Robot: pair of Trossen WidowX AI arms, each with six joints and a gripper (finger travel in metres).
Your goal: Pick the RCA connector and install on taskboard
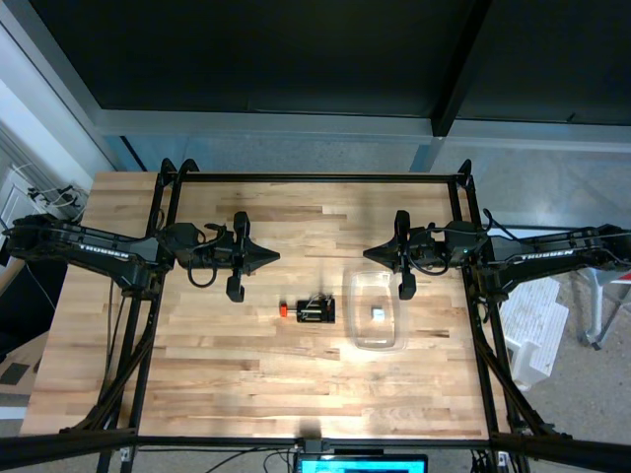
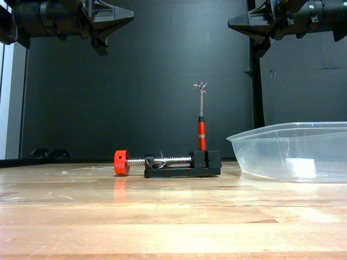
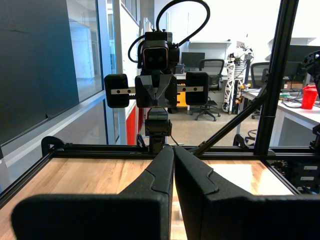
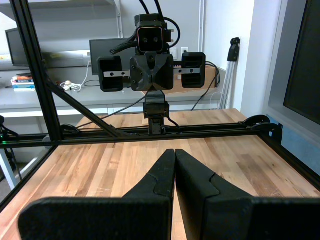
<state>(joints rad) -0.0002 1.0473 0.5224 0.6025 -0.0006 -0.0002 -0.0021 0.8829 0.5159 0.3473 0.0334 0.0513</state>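
low view: left gripper [image 2: 129, 18], right gripper [image 2: 232, 23] aloft.

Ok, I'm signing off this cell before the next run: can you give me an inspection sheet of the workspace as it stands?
Surface: wooden plank table, carrying the vise and the tray.
Job's things: connector stands upright on the black vise, nothing holding it; clear tray holds only the white block.
Clutter: nothing seen.
Grippers: left gripper and right gripper both shut and empty, raised above the table, one on each side.
Cables: braided cable rises straight up from the connector.
Surroundings: black frame round the table; screen at the near edge.
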